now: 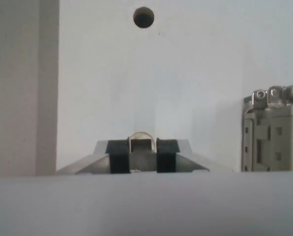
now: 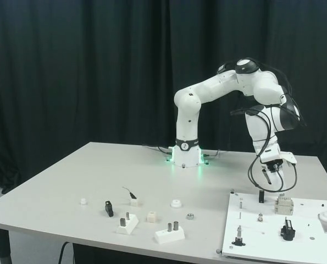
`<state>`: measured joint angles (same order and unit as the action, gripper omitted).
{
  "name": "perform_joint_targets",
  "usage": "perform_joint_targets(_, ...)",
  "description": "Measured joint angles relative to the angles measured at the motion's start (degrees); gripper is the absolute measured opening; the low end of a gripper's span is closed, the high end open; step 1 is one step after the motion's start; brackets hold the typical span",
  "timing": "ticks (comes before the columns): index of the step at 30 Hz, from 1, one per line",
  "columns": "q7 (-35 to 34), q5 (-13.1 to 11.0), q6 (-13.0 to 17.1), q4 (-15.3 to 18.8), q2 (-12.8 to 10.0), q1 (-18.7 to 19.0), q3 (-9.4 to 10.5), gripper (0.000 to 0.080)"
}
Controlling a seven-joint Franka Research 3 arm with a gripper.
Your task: Insert square peg 3.
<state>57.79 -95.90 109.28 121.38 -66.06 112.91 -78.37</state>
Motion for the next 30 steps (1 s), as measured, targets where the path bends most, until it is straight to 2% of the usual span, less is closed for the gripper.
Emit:
perform_joint_targets(16, 0.0, -1.4, 0.8, -0.3, 0.0, 0.0, 0.96, 0.0110)
perform_joint_targets(30, 0.0, -1.4, 1.1, -0.3, 0.0, 0.0, 0.97, 0.0110)
